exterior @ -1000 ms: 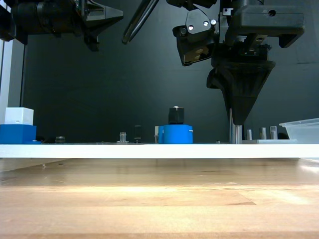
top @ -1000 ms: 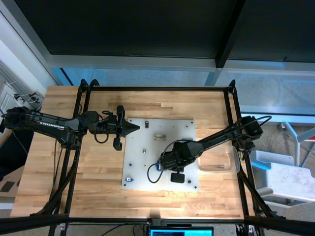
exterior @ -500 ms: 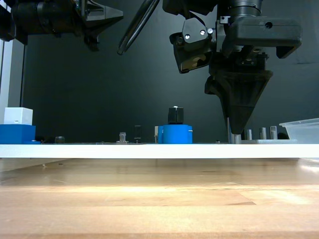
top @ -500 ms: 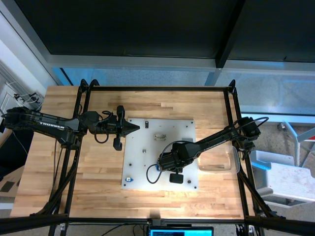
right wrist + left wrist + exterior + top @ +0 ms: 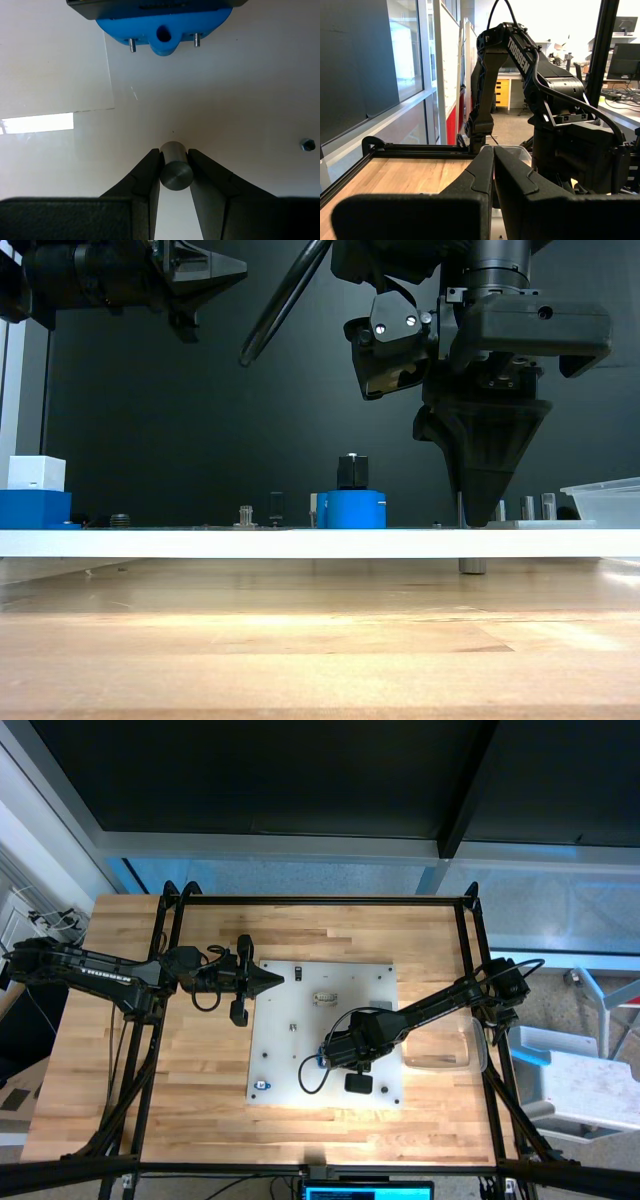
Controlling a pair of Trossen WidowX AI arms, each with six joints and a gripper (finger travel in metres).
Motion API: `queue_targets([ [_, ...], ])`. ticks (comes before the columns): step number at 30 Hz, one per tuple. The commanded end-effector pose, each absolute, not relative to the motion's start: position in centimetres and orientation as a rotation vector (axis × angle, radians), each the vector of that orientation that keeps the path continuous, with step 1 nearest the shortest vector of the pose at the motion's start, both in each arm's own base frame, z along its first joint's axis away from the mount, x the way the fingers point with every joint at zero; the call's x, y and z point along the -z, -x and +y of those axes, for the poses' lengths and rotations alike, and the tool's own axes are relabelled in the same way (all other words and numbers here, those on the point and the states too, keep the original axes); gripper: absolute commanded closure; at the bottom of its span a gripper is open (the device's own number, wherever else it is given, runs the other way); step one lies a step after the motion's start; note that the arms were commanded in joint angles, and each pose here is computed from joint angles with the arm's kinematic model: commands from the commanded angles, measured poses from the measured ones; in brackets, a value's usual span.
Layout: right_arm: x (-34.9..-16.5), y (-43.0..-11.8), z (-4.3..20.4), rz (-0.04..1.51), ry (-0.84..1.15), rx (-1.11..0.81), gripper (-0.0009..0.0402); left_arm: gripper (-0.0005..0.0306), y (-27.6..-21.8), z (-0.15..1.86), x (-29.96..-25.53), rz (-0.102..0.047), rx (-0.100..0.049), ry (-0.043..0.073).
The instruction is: Pick the 16mm cylinder and place it in the taskboard
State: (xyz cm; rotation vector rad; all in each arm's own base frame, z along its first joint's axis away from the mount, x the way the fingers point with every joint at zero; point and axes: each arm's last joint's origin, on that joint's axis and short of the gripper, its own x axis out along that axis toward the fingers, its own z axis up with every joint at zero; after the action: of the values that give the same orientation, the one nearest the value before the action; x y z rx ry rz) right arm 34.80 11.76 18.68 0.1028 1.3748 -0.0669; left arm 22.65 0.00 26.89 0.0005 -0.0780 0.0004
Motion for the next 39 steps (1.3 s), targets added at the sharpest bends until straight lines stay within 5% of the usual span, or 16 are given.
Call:
queue_targets([
  [1, -18.64, -34.80, 11.77, 1.376, -0.102, 0.068, 0.0370, 0.0300, -22.65, 0.00, -26.89, -0.078, 0.000, -0.001],
  [14, -18.65, -34.81, 11.80, 1.374, -0.103, 0.066, 0.0363, 0.0300, -22.65, 0.00, -26.90, -0.078, 0.000, -0.001],
  [30, -18.75, -34.80, 11.93, 1.371, -0.103, 0.064, 0.0219, 0.0300, -22.65, 0.00, -26.90, -0.078, 0.000, -0.001],
  [39, -19.51, -34.60, 11.93, 1.364, -0.102, 0.060, 0.0192, 0.0300, -22.65, 0.00, -26.90, -0.078, 0.000, -0.001],
])
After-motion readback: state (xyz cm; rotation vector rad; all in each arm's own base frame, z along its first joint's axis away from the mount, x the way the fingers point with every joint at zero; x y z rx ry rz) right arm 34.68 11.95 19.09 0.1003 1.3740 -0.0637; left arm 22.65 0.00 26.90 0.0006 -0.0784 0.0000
